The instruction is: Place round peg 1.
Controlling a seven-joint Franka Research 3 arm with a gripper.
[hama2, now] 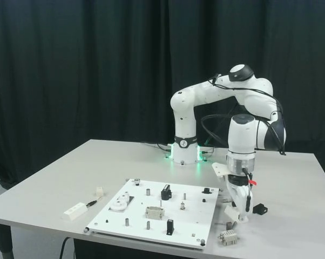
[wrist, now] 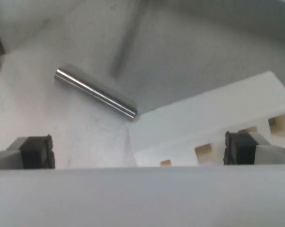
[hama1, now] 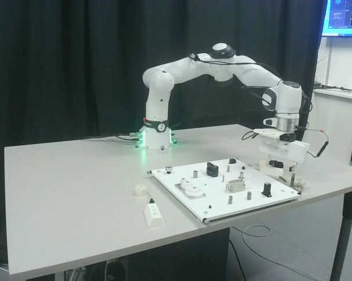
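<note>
Approach step judged in hand: round peg 1 [wrist: 96,92] is seen lying on the table [wrist: 62,132], upper left of wrist view, gripper [wrist: 138,150] spread wide, empty, w/ descent & centring needed next.

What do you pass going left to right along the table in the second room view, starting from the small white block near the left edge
small white block → white assembly board → end effector → small black part lying on the grey table on the arm's far side.
</note>
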